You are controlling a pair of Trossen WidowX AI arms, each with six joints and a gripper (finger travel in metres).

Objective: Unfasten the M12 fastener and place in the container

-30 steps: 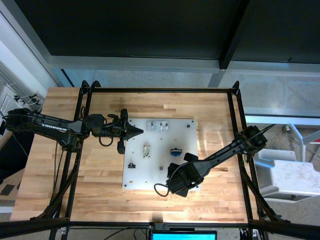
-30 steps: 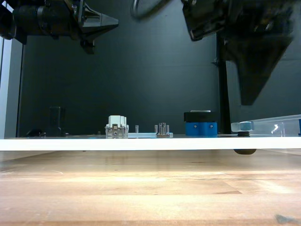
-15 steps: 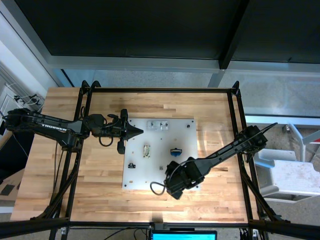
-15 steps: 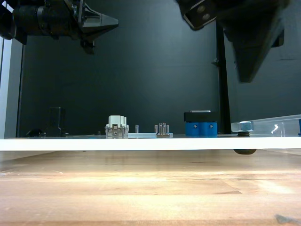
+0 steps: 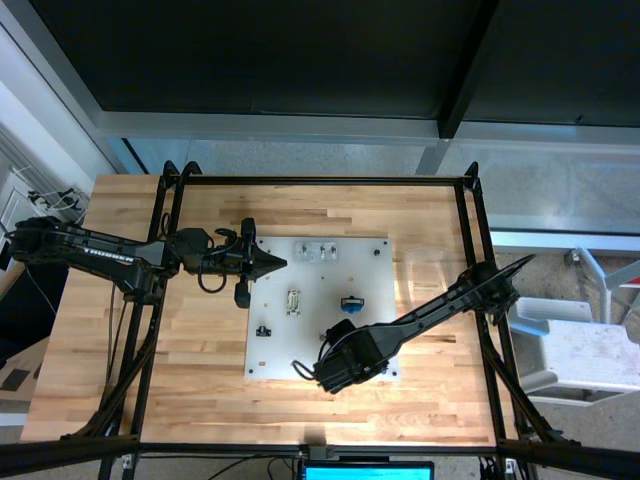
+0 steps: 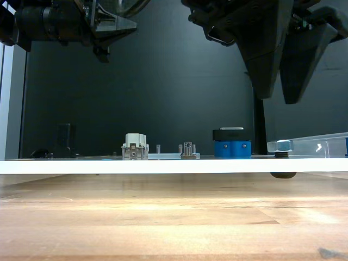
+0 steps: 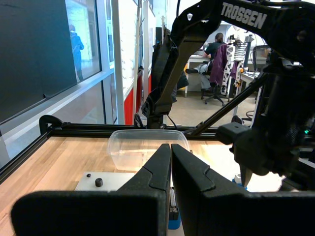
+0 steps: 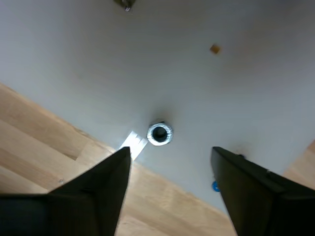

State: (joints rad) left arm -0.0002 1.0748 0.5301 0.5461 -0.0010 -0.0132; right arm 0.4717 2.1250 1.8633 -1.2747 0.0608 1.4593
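- Right tool (image 6: 276, 99): hangs above the near right part of the white board (image 5: 300, 340), its fingers (image 8: 106, 191) spread well apart and clamped on nothing.
- M12 nut (image 8: 159, 133): a small silver hexagon on its stud (image 6: 280, 154), close to the white board's near right edge. The right wrist view shows its dark centre and places it on the board beyond the gap between the fingertips. It touches neither finger.
- Container (image 5: 425, 255): a clear tub on the bench (image 5: 120, 380), just beside the white board's right edge towards the far end.
- Left tool (image 5: 275, 263): held level above the white board's far left edge, pointing inward, its fingers pressed together with nothing between them.
- Blue part (image 6: 232, 147): stands on the white board at mid-board, apart from the nut.
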